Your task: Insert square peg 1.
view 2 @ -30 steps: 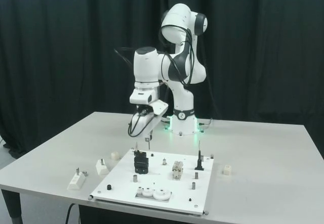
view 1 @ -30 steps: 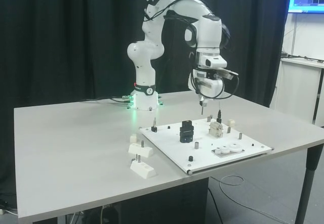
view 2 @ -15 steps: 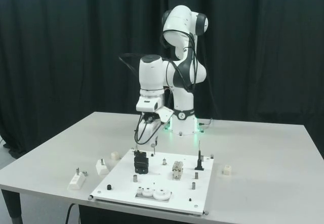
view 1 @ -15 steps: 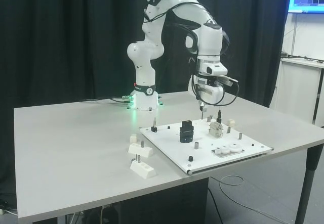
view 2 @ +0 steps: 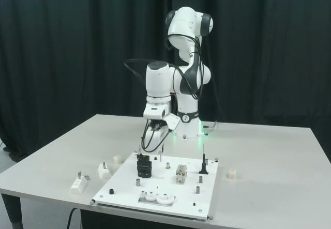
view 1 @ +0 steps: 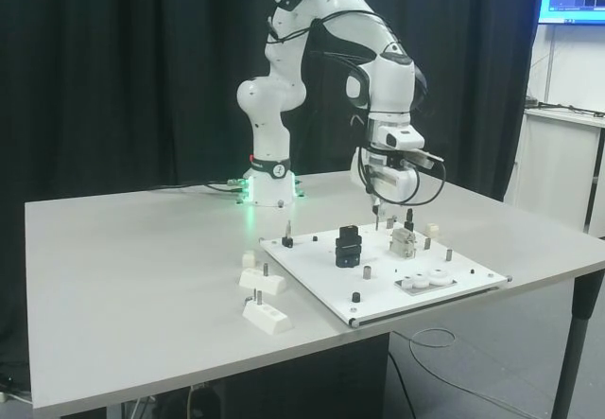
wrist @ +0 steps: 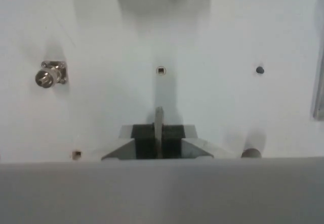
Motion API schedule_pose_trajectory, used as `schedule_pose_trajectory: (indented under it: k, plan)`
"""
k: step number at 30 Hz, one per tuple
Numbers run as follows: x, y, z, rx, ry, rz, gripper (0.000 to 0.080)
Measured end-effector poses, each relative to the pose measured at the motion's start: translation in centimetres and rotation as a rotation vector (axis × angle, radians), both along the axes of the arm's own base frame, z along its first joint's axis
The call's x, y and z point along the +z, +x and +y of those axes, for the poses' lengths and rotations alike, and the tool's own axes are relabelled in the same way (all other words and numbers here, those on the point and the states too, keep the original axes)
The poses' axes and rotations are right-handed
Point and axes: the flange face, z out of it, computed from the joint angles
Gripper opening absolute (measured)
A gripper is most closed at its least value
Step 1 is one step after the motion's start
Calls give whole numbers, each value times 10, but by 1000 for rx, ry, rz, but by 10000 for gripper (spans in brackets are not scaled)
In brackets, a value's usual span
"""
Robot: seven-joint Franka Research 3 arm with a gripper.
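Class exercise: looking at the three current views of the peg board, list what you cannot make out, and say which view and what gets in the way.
- Wrist view: the gripper body is cut off by a grey band across the picture.
- Wrist view: the small square hole is too small to show its depth.
- Room views: the peg is too small to tell its shape.

The white arm (view 1: 321, 22) arches forward, wrist pointing straight down; the gripper (wrist: 158, 142) is clamped shut, held low.

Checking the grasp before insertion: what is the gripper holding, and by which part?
The gripper holds the thin square peg by its upper end; its lower end points down toward the white board.
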Motion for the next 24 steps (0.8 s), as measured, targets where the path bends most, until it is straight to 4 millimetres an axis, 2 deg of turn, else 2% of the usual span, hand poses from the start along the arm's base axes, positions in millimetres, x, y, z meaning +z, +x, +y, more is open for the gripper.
schedule_pose_trajectory:
  k: [8, 24]
  plan:
    - [-7, -4, 2, 62, -1, -10, 24]
    - [-23, -13, -4, 62, -14, -36, 24]
